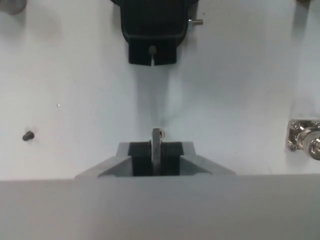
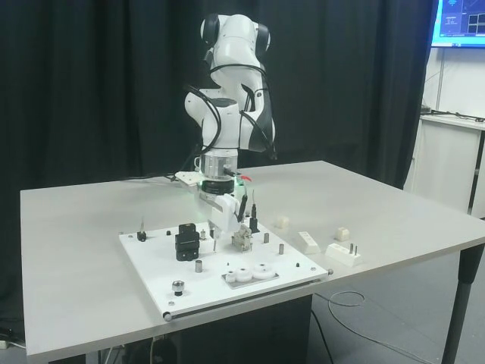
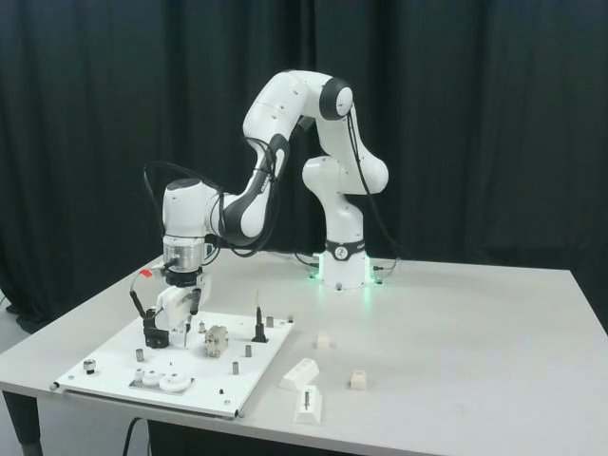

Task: Insert square peg 1.

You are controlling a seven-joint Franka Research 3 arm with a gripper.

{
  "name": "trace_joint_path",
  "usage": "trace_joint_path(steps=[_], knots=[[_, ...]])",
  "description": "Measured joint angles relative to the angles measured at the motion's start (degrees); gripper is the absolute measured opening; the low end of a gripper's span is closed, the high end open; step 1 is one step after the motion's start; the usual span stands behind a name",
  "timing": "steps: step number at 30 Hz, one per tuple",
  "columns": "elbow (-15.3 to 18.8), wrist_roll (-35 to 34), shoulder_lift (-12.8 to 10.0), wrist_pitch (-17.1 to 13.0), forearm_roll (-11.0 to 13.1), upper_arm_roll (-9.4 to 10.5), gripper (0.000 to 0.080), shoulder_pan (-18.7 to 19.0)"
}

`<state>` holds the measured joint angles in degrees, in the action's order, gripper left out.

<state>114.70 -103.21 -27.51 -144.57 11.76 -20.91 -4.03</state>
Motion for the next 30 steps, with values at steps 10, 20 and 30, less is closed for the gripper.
trace_joint_path(steps=[10, 20, 30], knots=[[-0.23, 0.0, -0.04, 0.25, 0.0, 0.0, 0.0032, 0.0], [-0.69, 0.0, -0.56, 0.26, 0.0, 0.03, 0.0032, 0.0], [-1.15, 0.0, -1.15, 0.41, 0.0, 0.05, 0.0032, 0.03]])
